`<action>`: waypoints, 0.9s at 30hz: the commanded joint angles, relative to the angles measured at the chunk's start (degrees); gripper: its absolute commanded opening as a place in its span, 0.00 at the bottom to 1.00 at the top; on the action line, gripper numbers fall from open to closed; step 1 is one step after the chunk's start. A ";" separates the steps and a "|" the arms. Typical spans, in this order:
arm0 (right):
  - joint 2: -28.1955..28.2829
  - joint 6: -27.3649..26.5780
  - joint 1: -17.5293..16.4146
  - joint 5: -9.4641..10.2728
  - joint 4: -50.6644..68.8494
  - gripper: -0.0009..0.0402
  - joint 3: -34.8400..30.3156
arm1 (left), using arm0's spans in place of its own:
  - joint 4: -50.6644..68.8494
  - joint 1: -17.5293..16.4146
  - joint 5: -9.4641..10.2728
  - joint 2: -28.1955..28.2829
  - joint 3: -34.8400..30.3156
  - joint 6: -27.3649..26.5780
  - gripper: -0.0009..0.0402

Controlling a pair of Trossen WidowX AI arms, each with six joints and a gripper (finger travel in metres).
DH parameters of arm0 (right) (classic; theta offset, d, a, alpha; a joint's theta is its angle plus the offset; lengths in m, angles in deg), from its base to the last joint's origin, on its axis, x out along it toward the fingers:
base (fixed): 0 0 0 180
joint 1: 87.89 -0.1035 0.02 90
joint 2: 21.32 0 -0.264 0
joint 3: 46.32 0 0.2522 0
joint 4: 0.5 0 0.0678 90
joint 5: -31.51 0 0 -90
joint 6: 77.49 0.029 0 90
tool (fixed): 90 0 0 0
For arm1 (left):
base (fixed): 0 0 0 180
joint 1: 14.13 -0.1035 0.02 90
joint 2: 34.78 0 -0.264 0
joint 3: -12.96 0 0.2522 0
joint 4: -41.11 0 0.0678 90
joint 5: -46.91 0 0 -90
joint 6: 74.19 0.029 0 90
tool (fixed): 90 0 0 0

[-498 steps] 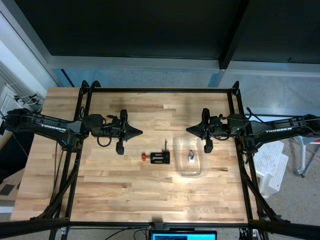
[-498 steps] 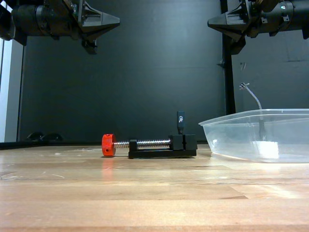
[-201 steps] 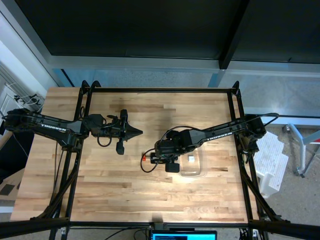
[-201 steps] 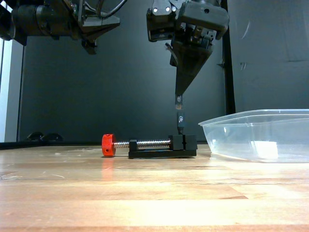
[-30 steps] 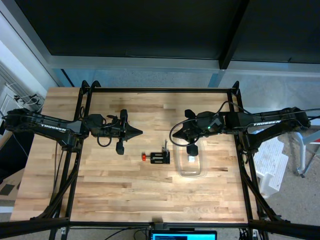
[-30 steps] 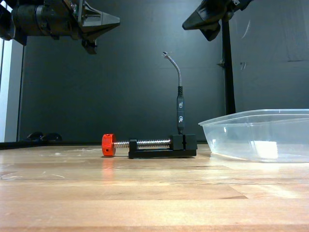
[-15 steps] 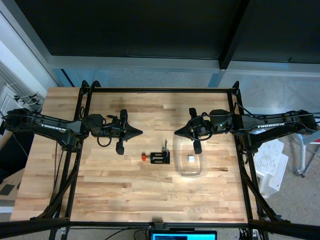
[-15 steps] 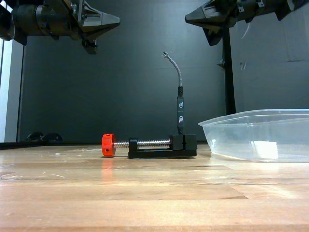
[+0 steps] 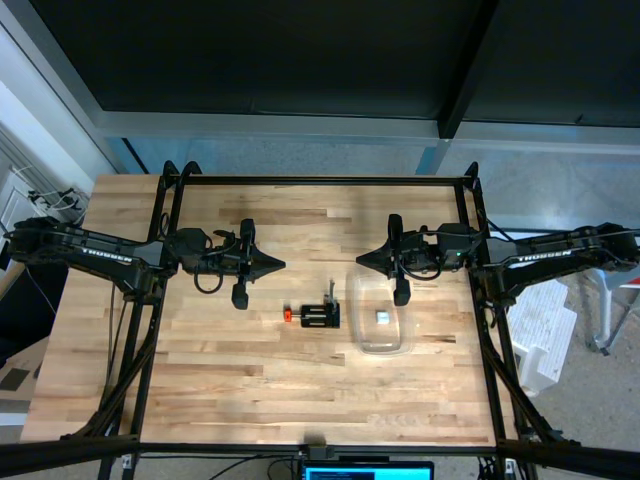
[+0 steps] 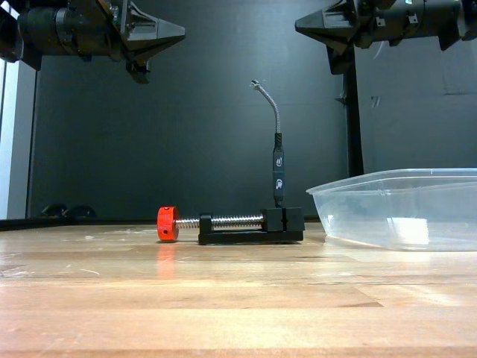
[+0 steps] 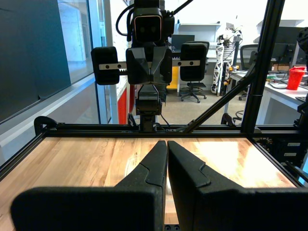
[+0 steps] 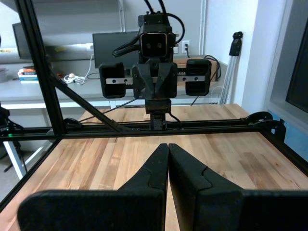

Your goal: Pick the USB-C connector and install on taskboard

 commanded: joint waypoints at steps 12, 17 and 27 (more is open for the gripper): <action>-1.70 1.14 0.00 -1.29 -5.11 0.02 5.03 | -0.02 -0.02 -0.02 0.02 -0.02 0.00 0.02; -1.77 1.05 -0.02 -1.07 -5.14 0.02 5.18 | -0.02 0.00 -0.02 0.02 -0.02 0.00 0.02; -1.77 0.87 -0.04 -1.07 -5.14 0.02 5.18 | -0.02 0.00 -0.02 0.02 -0.02 0.00 0.02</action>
